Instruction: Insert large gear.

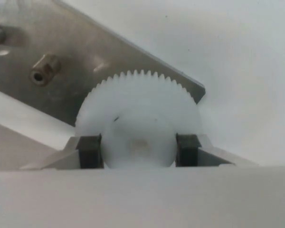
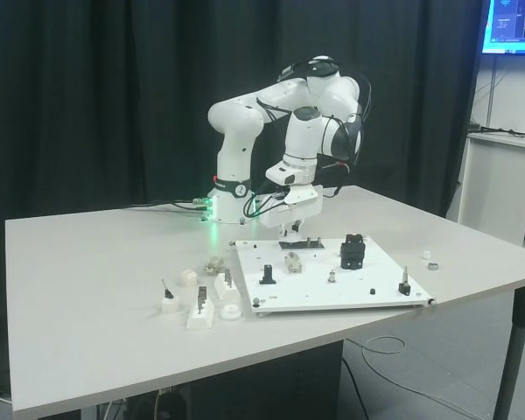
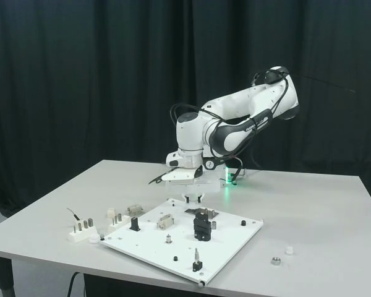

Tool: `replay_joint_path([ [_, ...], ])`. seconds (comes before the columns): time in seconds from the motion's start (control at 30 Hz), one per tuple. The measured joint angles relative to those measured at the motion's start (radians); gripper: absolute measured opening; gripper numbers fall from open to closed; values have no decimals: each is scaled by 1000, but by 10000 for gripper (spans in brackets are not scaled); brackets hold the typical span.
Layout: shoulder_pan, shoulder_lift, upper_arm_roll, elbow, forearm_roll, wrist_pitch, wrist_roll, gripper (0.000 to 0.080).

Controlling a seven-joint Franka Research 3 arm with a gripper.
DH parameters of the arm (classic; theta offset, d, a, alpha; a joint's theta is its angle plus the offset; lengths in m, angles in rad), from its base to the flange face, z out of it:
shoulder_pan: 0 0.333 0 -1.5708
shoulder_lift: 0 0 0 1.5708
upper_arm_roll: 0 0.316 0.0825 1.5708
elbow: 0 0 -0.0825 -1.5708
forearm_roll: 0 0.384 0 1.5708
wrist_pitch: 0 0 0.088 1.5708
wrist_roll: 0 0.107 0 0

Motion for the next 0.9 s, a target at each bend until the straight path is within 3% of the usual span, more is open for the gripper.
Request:
replay_joint_path([
  [0.9,1,0,2,-3,1,19,0,331],
])
